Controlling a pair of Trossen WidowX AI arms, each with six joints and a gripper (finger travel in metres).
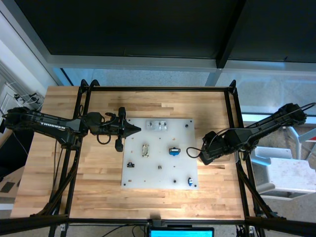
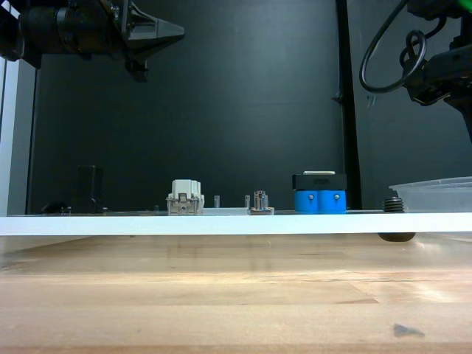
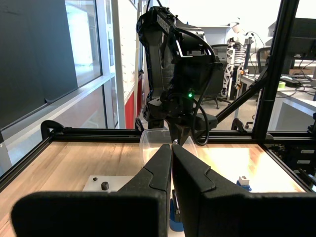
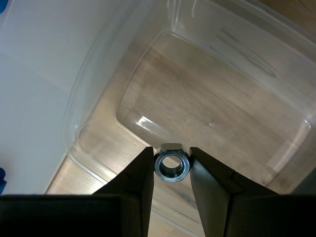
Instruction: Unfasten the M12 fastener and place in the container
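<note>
The small silver hexagonal nut (image 4: 171,166) sat gripped between the fingers of the right gripper (image 4: 171,156), above one wall of the shallow clear plastic tray (image 4: 97,94).

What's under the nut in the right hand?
The clear tray, wood showing through; the fingers hide part of its rim. The right hand holds the silver nut over it. The left hand hovers at the white board.

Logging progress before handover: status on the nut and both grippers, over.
Right gripper over the container, fingers holding the M12 nut. Left gripper parked, fingers shut, above the board's left edge. Stud bare. Nothing blocking.
</note>
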